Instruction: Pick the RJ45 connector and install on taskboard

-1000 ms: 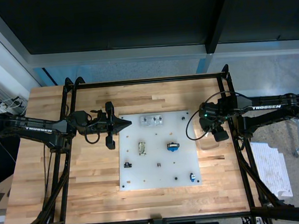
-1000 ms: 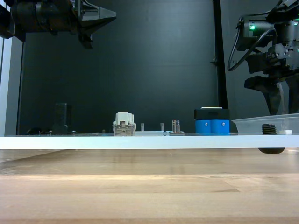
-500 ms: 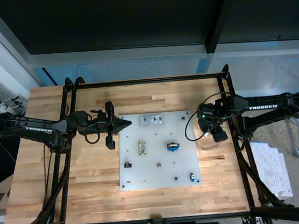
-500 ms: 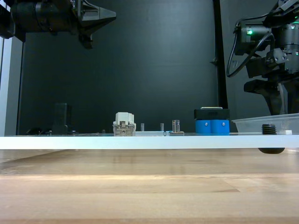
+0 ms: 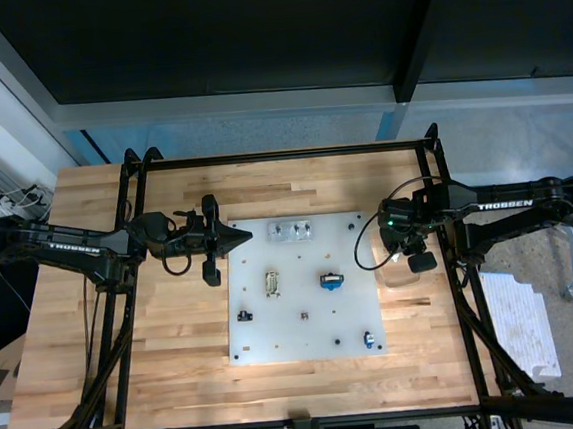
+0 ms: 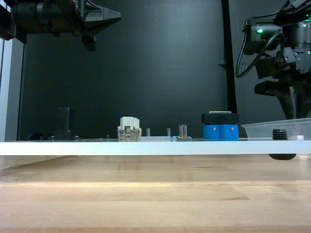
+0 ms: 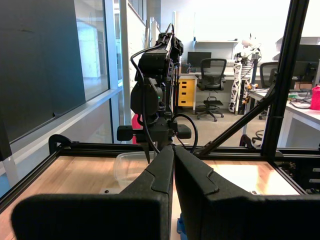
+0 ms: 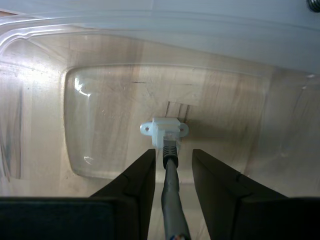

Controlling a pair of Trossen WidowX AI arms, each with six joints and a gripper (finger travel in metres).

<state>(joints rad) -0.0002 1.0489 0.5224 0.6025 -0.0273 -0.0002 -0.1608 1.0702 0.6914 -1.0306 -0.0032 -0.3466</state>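
Finds the right pincer (image 8: pixel 170 154) slightly shifted since a second ago, released, over the clear tray (image 6: pixel 262 128) right of the taskboard (image 5: pixel 276 326). Shows the left pincer (image 5: pixel 246 236) clenched above the taskboard's left edge, the RJ45 connector (image 8: pixel 164 129) inside the tray.

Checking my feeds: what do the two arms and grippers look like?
The left arm and right arm: black links with white TROSSEN lettering. The left gripper, above the left edge of the taskboard, is a black pointed wedge. The right gripper, over the clear tray, has black fingers, a looping black cable and a green light.
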